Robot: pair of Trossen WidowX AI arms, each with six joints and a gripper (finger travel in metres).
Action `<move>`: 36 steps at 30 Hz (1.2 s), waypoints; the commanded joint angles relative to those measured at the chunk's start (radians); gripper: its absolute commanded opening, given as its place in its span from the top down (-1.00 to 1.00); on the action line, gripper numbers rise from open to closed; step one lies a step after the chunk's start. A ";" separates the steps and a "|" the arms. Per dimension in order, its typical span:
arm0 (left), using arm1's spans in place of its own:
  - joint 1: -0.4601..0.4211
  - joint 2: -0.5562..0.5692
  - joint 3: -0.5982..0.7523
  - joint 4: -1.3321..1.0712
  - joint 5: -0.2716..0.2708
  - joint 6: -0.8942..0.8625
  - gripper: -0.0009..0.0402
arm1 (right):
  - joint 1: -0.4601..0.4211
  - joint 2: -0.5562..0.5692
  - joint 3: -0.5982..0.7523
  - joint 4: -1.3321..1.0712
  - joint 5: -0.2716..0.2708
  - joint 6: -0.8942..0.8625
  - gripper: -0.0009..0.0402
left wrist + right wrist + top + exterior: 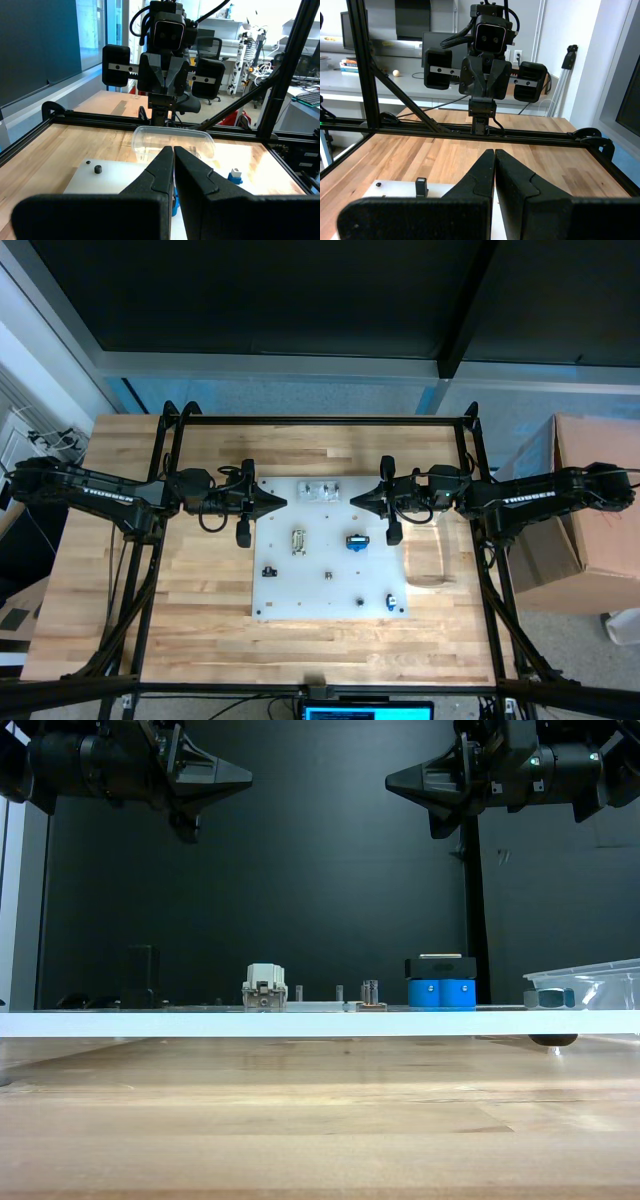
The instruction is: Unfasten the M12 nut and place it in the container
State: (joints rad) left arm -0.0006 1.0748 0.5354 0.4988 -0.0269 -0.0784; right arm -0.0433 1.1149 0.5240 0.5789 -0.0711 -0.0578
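Pincers first: your left pincer (pixel 283 503) and right pincer (pixel 352 500) are both closed on nothing, hanging high above the white board (pixel 300 585), tips facing each other. Your M12 nut (pixel 391 599) sits on its stud, outside the clear container (pixel 428 558).

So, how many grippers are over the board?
2, both shut and empty. Left gripper hangs over the board's far left corner, right gripper over its far right side; the nut sits on its stud.

The board (pixel 310 595) is matt white plastic, the table (pixel 190 630) smooth pale wood, the container (pixel 428 583) clear glossy plastic.
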 commanded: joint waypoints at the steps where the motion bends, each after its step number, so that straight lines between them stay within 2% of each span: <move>1: 0.000 0.000 0.000 -0.032 -0.205 0.000 0.96 | 0.000 0.000 0.000 0.000 0.000 0.000 0.96; 11: 0.000 0.000 0.001 -0.032 -0.205 0.000 0.96 | 0.000 0.000 0.000 0.001 -0.001 0.001 0.96; 16: 0.001 0.000 0.000 -0.032 -0.203 0.000 0.96 | 0.018 0.001 0.023 -0.076 -0.007 0.088 0.96; 18: 0.000 0.000 0.000 -0.031 -0.203 0.000 0.96 | 0.040 0.002 0.059 -0.199 0.012 0.088 0.96; 24: 0.001 0.000 0.000 -0.045 -0.203 0.000 0.96 | 0.134 0.020 0.196 -0.529 0.120 0.135 0.96; 30: 0.000 0.000 0.001 -0.051 -0.203 0.001 0.96 | 0.241 0.101 0.353 -0.791 0.236 0.219 0.96; 36: 0.000 0.000 0.000 -0.051 -0.202 0.000 0.96 | 0.327 0.212 0.512 -0.977 0.265 0.341 0.96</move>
State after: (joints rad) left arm -0.0002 1.0752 0.5354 0.4458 -0.2298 -0.0780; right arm 0.2657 1.3037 1.0019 -0.3618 0.1917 0.2600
